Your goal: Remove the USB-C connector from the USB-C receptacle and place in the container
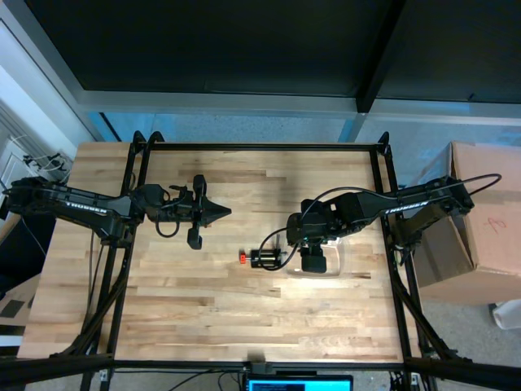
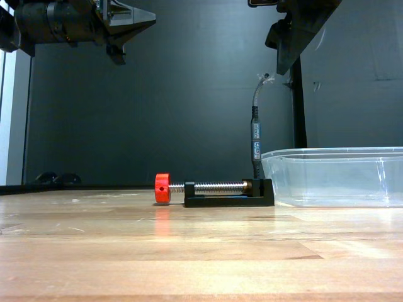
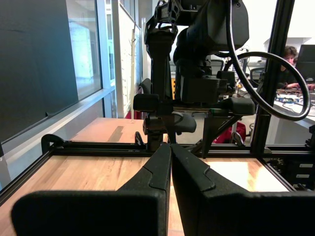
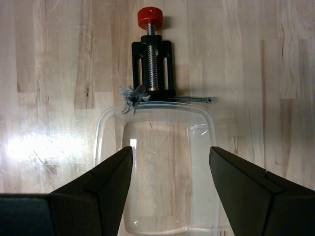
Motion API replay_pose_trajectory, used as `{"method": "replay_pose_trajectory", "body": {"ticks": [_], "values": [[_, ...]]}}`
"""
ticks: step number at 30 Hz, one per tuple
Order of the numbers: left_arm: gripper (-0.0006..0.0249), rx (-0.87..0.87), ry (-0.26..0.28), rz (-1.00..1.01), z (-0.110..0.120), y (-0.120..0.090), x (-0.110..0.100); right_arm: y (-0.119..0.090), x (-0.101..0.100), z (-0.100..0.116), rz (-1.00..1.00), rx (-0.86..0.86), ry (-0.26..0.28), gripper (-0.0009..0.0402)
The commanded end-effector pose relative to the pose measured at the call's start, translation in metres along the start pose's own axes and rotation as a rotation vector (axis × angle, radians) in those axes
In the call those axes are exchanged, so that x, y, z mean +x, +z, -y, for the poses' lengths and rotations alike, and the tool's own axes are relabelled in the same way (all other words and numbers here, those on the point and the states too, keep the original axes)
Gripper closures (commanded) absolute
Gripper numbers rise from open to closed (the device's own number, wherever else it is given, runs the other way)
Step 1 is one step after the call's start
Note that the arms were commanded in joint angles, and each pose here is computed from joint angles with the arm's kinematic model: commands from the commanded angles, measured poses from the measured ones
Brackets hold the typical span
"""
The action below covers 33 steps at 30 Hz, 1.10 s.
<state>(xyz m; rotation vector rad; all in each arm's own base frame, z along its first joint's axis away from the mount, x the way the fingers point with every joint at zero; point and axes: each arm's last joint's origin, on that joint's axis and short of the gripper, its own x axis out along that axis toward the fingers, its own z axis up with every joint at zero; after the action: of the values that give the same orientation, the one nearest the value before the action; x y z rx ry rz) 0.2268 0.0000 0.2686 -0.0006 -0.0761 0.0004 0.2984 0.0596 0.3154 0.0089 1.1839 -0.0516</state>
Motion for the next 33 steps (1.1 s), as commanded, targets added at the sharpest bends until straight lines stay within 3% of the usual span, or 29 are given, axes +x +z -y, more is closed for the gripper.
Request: {"method": "replay_pose_trajectory", "body": {"ticks": [1, 23, 33], "values": [[0.0243, 0.000, 0.000, 0.000, 0.000, 0.000, 0.000, 0.002, 0.007, -0.002, -0.014, -0.004, -0.003, 0.0178], [0.0243, 0.000, 0.000, 0.000, 0.000, 0.000, 0.000, 0.022, 0.073, -0.017, -0.070, -0.028, -0.005, 0.0172], [0.0243, 0.000, 0.000, 0.000, 0.000, 0.000, 0.000, 0.027, 0.092, -0.020, -0.067, -0.044, -0.004, 0.0181]]}}
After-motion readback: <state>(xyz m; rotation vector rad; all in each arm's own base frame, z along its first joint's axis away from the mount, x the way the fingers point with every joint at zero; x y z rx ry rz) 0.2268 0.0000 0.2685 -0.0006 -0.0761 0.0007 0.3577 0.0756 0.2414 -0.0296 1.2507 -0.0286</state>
